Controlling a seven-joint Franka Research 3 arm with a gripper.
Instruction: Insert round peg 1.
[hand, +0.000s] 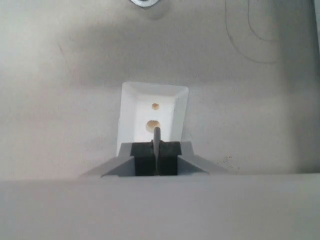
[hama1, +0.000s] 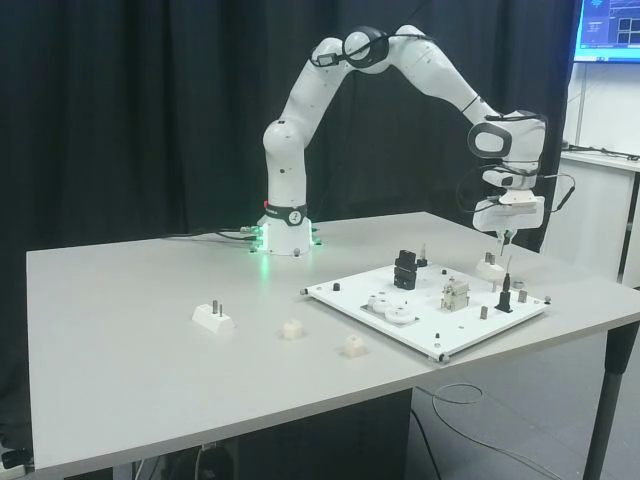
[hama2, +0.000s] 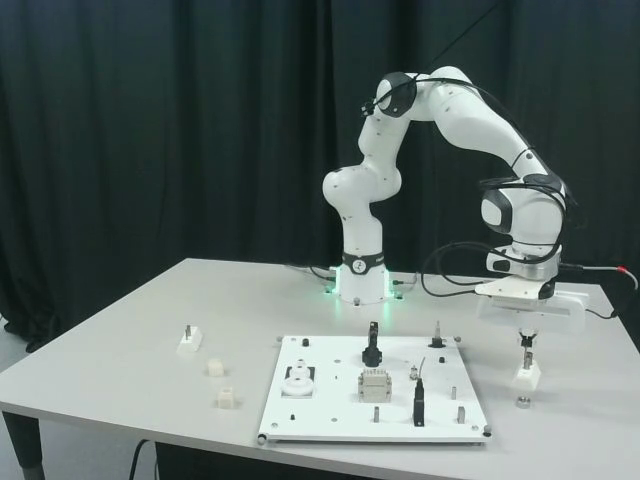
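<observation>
In the wrist view my gripper is shut on a thin grey round peg that sticks out past the black pads. Right under it lies a white holder block with two round holes, a small one and a larger one. The peg tip sits at the edge of the larger hole; whether it touches I cannot tell. From the room, the gripper hangs just above the block, at the table's far side beyond the board.
A white assembly board with several black, grey and white fixtures lies mid-table. Another white block with pegs and two small white cubes sit further off. A small metal piece lies by the holder block.
</observation>
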